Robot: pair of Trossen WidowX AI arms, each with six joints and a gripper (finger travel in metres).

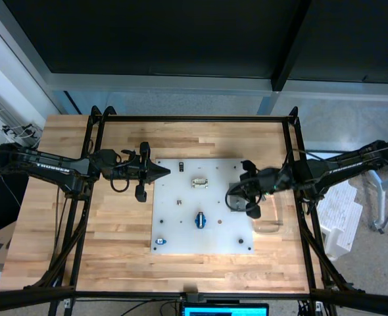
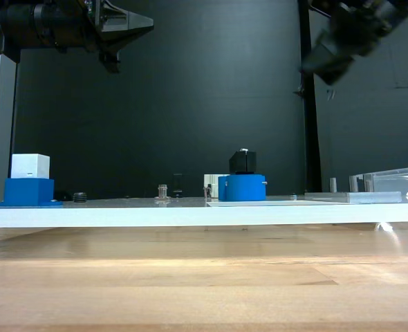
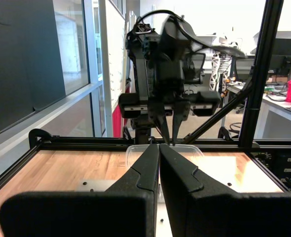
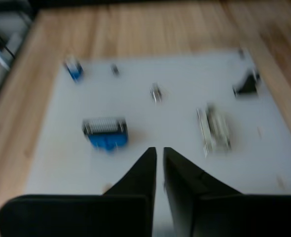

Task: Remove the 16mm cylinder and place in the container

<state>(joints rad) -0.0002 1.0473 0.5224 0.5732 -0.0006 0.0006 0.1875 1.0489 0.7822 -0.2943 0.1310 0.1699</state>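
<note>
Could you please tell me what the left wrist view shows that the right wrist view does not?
Only left wrist view: the right end effector, raised over the white board's right edge, and the clear container near it. Only right wrist view: the blue connector. Both: the wooden table, the white board and a shut end effector up close; the left end effector hangs high at the board's left edge.

Pretty clearly a robotics lab: black extrusion frame (image 1: 194, 119) bolted round a butcher-block surface (image 1: 115, 224), glass partition walls (image 3: 71, 49), cluttered office desks (image 3: 282, 105) out back.
</note>
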